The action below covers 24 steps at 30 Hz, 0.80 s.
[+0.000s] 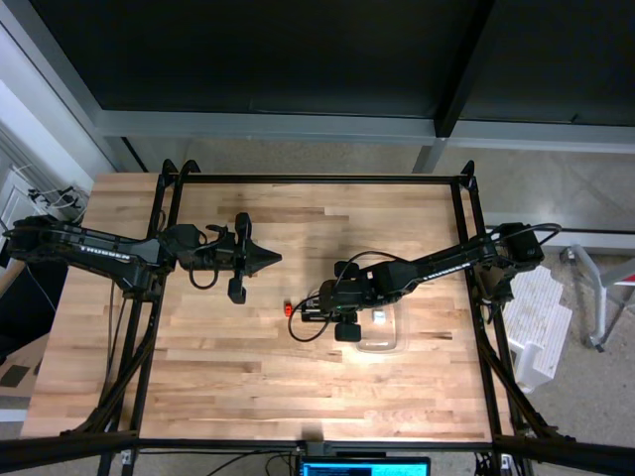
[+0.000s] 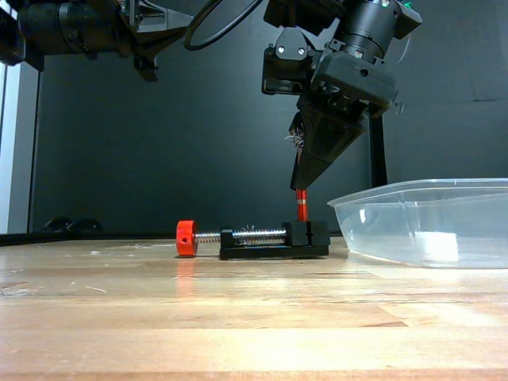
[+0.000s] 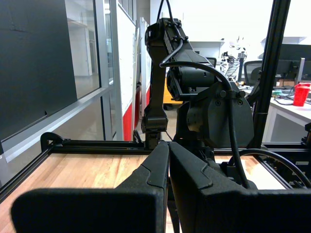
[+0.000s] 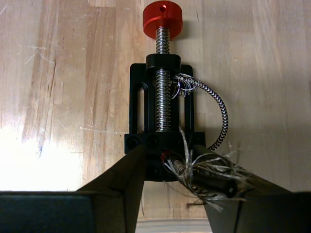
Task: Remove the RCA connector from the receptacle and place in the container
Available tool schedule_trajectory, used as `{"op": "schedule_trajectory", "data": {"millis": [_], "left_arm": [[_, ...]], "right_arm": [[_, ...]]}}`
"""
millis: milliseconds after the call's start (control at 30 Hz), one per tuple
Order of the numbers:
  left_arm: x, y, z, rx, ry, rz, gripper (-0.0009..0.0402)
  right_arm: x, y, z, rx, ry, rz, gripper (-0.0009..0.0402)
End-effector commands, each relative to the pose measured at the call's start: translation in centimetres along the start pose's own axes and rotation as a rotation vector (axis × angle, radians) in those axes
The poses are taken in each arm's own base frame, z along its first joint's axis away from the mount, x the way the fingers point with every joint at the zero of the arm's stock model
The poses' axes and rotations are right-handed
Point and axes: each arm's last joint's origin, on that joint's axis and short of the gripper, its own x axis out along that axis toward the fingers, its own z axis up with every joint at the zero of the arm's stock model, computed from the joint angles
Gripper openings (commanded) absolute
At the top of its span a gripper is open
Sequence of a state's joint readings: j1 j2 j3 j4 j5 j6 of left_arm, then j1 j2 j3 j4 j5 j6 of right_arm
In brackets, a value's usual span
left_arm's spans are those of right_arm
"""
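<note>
Right pincer is down at centre frame in the low view, its tip right on top of the RCA connector. The connector stands upright in the right end of the receptacle: plugged in, not out. Clamped on it or loose around it? I cannot tell from here.

The receptacle lies flat on the bench, red knob pointing left, and a braided wire loop curls off one side of it. Just to the right is the container. Its rounded corner sits beside the receptacle with a narrow gap between them, and its rim is about level with the connector's middle.

Left of the knob and across the foreground it's bare wood. In the high view the receptacle sits mid-bench, well apart from the black frame rails along the edges.

Left pincer hangs high, left of centre. It's clenched to a point, holding nothing, well apart from the work.
</note>
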State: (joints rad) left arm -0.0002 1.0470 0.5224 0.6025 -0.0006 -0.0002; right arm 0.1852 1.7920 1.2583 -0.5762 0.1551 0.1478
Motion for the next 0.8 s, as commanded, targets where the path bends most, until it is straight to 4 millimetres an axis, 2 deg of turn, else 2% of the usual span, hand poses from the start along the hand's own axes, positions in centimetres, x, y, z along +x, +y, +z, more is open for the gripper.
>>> {"op": "schedule_trajectory", "data": {"millis": [33,600,800], "left_arm": [[0.01,0.00,0.01,0.000,0.000,0.000,0.0000],[0.01,0.01,0.01,0.000,0.000,0.000,0.0000],[0.01,0.00,0.01,0.000,0.000,0.000,0.0000]], "right_arm": [[-0.01,-0.02,0.00,-0.001,0.000,-0.001,0.0108],[0.16,-0.09,-0.23,-0.005,0.009,-0.004,0.0009],[0.13,-0.09,-0.21,-0.007,0.006,-0.004,0.0002]]}}
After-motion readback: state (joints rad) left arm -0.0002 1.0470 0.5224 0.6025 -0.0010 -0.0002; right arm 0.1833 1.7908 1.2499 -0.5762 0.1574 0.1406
